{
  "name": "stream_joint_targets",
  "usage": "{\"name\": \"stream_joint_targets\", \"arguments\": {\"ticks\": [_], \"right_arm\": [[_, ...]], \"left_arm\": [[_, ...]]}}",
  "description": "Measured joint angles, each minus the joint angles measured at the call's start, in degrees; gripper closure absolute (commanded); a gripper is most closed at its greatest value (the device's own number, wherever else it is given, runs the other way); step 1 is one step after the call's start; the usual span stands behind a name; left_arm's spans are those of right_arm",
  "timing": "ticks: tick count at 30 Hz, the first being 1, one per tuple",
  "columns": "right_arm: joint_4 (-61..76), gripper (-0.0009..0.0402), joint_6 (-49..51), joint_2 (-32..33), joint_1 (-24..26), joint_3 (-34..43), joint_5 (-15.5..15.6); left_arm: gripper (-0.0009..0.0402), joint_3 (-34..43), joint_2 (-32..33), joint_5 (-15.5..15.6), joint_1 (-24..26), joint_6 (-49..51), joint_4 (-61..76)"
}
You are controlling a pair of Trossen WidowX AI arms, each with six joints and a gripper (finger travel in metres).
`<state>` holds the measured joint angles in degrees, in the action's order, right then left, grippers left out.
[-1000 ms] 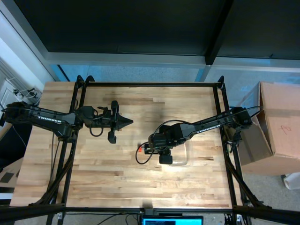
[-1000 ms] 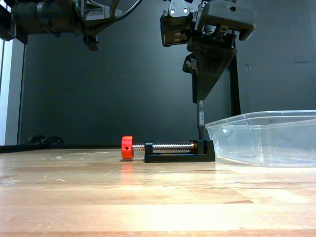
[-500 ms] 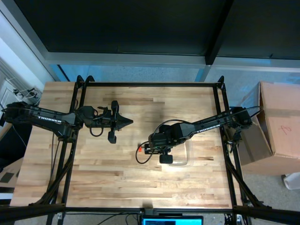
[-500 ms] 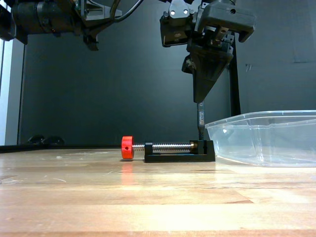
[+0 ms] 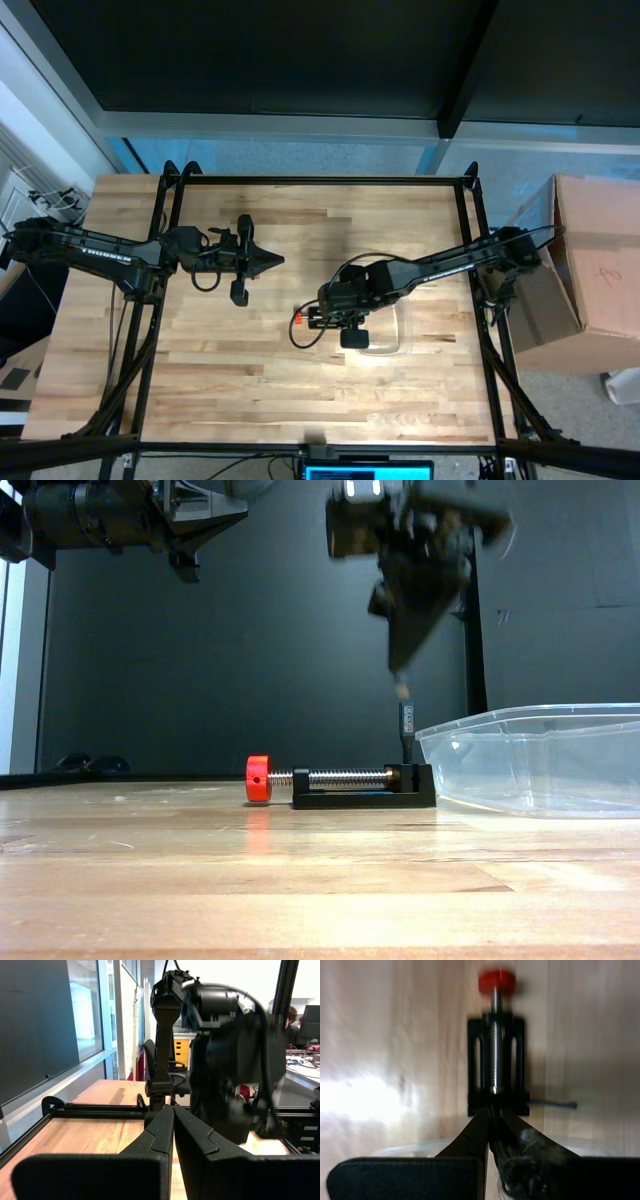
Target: Remove the USB-C connector from the USB-C receptacle and place in the container
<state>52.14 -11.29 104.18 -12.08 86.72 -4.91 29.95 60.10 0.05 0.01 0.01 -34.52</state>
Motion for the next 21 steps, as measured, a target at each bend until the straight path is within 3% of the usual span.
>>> {"name": "stream_joint_targets", "arguments": {"ticks": [21], "right_arm": [[3.37,0.0393,0.0,-2.56,-0.04,2.75,0.0]], "left_arm": [[0.0393,0.0,0.0,0.0,0.0,0.02,0.02]]}}
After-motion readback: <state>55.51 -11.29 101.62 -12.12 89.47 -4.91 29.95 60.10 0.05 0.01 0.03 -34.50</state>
